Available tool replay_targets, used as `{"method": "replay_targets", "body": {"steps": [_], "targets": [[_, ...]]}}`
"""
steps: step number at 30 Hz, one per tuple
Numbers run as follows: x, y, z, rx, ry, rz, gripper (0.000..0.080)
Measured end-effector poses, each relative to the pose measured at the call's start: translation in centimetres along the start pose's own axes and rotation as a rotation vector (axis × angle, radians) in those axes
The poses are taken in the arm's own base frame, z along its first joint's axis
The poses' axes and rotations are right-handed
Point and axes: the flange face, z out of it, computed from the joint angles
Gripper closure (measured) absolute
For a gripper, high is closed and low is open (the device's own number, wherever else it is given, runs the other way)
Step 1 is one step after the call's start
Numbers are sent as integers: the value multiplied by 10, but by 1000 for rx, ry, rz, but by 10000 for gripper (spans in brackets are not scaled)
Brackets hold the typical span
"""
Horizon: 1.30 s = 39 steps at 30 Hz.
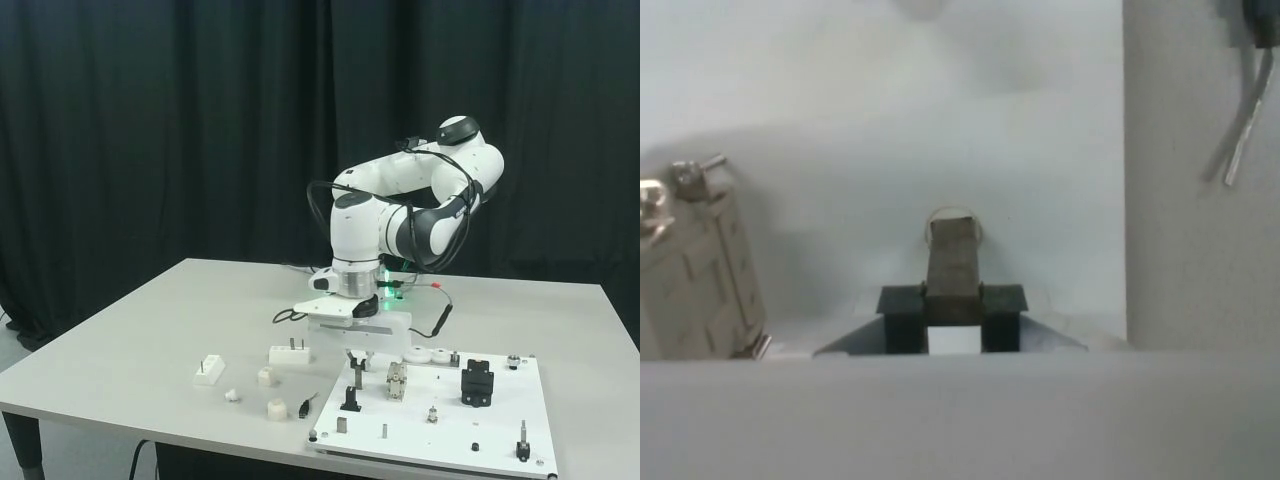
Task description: Insert square peg 3.
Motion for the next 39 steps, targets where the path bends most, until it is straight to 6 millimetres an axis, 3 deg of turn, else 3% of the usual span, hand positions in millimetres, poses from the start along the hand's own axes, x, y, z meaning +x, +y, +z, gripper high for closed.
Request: {"method": "replay_targets", "body": {"steps": [13, 39], "targets": [[0, 0, 3, -2, 4, -86, 694], [0, -1, 4, -1, 6, -69, 694]]}}
